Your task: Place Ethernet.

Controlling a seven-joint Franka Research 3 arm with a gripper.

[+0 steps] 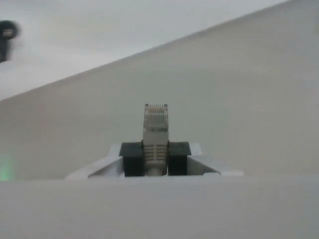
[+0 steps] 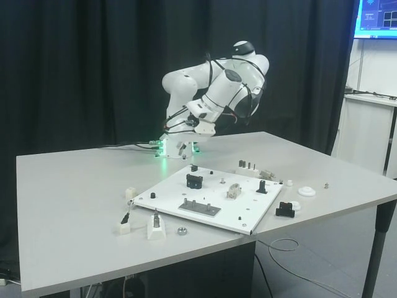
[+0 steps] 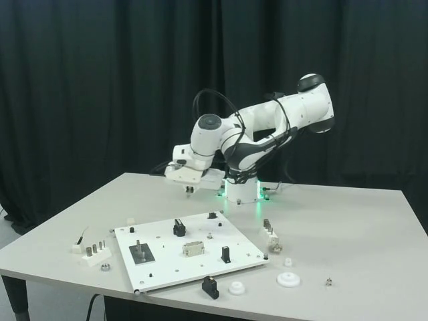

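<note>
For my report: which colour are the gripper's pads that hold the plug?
Black pads around the plug, clearest in the wrist view.

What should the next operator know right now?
Gripper: shut on the Ethernet plug, which sticks out past the fingertips.
Arm: folded low near its base, gripper above bare table behind the white board.
Done: plug is picked up.
Left: carry it to the board and place it; I cannot tell from these views which fixture takes it.

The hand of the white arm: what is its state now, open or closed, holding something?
Hand: closed on the grey Ethernet plug, gripped between its black fingers.
</note>
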